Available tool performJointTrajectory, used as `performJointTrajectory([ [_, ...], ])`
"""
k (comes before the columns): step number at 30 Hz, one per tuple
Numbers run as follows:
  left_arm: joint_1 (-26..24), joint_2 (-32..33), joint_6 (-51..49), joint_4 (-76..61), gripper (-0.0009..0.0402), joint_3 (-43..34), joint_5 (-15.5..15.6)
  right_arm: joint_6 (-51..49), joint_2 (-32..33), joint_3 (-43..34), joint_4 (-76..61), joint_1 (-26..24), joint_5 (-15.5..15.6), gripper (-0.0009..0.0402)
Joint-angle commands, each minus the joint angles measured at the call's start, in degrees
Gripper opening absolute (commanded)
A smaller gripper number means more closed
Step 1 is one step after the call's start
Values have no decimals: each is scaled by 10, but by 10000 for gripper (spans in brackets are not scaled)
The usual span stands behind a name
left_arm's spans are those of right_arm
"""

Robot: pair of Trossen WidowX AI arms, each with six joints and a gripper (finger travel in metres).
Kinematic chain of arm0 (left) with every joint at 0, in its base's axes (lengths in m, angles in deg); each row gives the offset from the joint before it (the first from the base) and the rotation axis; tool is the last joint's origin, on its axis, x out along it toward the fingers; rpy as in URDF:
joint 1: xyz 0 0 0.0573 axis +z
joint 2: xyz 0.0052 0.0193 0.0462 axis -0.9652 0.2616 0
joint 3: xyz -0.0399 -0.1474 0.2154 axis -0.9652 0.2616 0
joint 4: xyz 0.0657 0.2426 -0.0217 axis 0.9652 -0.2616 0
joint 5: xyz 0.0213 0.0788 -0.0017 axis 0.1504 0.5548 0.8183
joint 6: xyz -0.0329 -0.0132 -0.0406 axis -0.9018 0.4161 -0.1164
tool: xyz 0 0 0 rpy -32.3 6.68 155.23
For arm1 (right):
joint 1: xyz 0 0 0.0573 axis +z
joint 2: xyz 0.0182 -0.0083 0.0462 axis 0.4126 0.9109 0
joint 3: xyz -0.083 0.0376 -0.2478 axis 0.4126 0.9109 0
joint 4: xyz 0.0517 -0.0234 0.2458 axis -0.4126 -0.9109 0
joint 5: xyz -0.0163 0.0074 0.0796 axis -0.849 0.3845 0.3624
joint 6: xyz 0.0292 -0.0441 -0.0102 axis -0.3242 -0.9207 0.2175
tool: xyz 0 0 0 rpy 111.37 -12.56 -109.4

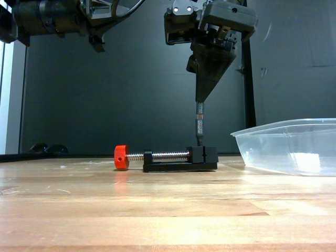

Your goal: Pick the usb-c connector and install on the hub

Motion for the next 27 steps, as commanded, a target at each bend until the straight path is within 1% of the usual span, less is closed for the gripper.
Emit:
performJointTrajectory([
  [1, 0, 0, 0, 0, 0, 0, 0, 1, -2, -1, 0, 0, 0, 0],
  [16, 0, 0, 0, 0, 0, 0, 0, -1, 1, -14, -7, 0, 0, 0],
  [19, 0, 0, 0, 0, 0, 0, 0, -1, 4, -14, -7, 0, 10, 0],
  [27, 0, 0, 0, 0, 0, 0, 0, -5, 12, -13, -5, -1, 10, 0],
])
